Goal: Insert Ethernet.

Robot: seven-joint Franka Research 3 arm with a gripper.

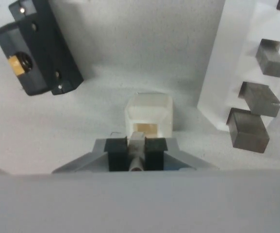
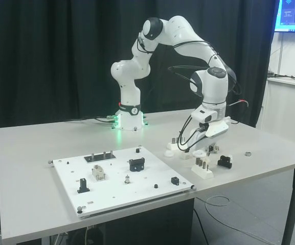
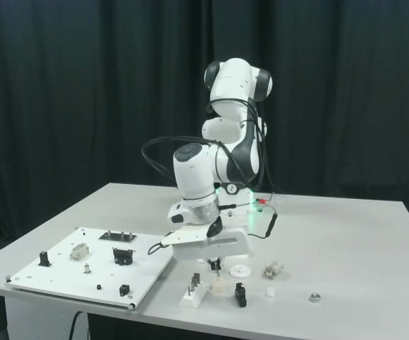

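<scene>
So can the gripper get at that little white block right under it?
Probably yes. The gripper hangs right over the white block, its fingers shut on a small grey plug. The black part and the white holder sit off to the sides, so nothing blocks the way.

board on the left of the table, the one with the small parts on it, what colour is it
White board, lying flat on the grey table; the first room view shows it best.
</scene>
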